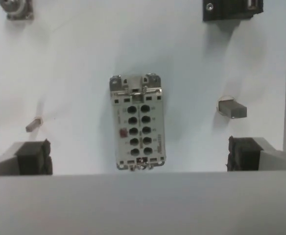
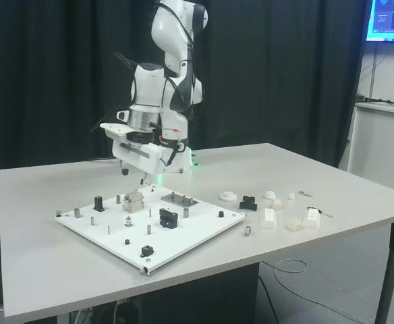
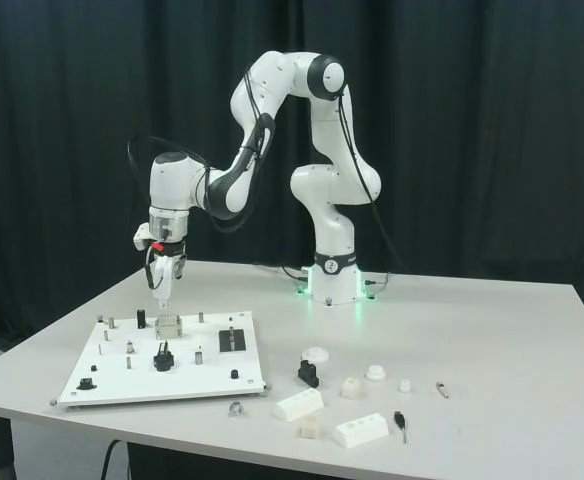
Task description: Remove waterproof.
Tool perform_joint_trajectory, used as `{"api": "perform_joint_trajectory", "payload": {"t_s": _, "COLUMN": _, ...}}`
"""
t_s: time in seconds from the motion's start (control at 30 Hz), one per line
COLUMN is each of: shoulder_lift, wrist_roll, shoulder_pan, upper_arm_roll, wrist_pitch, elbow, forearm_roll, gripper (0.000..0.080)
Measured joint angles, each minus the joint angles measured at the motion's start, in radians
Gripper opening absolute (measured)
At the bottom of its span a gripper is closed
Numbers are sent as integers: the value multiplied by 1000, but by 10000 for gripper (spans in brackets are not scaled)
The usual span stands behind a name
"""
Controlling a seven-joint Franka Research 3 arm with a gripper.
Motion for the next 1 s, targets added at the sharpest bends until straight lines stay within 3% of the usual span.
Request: {"api": "perform_joint_trajectory", "payload": {"t_s": 1.0, "shoulder_lift": 49, "wrist_roll": -180, "shoulder_pan": -12, "upper_arm_roll": -19, "wrist_pitch": 0, "elbow": 0, "forearm_roll": 182, "gripper": 800}}
